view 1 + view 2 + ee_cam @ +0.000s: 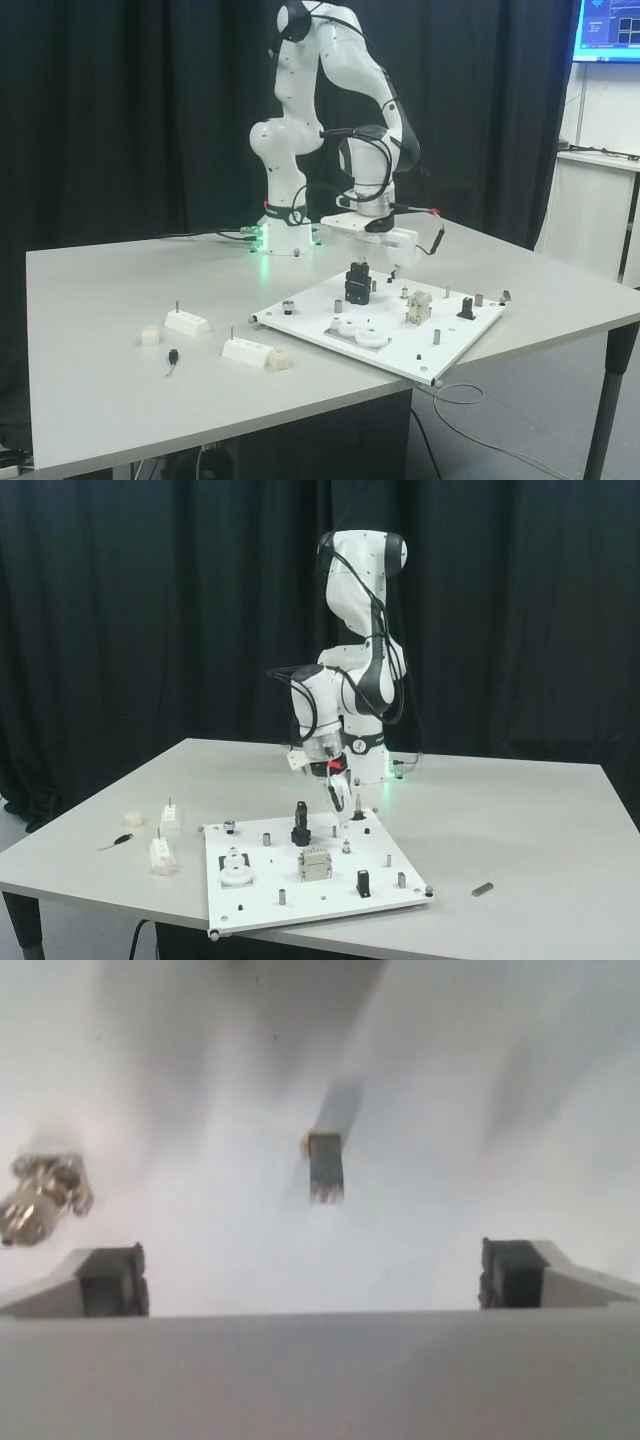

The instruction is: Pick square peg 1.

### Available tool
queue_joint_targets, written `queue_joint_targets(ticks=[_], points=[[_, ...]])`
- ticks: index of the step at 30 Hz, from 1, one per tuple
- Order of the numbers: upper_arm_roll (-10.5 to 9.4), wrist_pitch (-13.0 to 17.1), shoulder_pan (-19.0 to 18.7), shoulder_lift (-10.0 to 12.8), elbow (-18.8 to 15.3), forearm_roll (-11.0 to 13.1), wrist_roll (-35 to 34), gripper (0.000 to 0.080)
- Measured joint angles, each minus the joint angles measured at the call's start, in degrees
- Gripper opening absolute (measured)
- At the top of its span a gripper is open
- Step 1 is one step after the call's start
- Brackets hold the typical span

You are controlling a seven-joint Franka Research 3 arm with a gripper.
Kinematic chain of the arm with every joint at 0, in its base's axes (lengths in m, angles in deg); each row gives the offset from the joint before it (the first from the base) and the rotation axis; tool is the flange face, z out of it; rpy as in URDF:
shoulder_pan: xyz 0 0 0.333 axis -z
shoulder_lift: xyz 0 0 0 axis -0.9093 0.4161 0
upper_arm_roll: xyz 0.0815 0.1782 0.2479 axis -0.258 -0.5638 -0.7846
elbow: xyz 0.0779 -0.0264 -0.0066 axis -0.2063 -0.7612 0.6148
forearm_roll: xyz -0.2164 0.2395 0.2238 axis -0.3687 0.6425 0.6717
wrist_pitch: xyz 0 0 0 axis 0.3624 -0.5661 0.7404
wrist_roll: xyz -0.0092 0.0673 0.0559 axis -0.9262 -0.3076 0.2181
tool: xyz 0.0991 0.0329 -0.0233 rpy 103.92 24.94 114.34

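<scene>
A small grey square peg (325, 1165) stands upright in the white board (420, 1110), seen in the wrist view ahead of and between my two fingertips. My gripper (312, 1278) is open, with a black pad (112, 1280) on one side and the other pad far apart from it, nothing between them. In the room views the gripper (338, 798) hangs just above the board's far part, over a small peg (334, 831). The same gripper (374, 268) shows over the peg (375, 286) in the first room view.
A shiny metal connector (40, 1200) sits on the board beside the peg. A black upright part (357, 285), white gears (358, 330), a boxy connector (417, 305) and several small pegs share the board (300, 322). White blocks (255, 352) lie on the grey table (100, 290).
</scene>
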Motion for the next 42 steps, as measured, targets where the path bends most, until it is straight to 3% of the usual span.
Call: queue_joint_targets(ticks=[12,13,42], points=[[0.62,-3.2,0.0,-2.8,0.0,-0.8,0.0,0.0074],[0.68,-3.3,0.0,-3.0,0.0,-1.1,0.0,0.0798],[1.03,-4.7,0.1,-5.7,0.5,-4.9,0.0,0.08]])
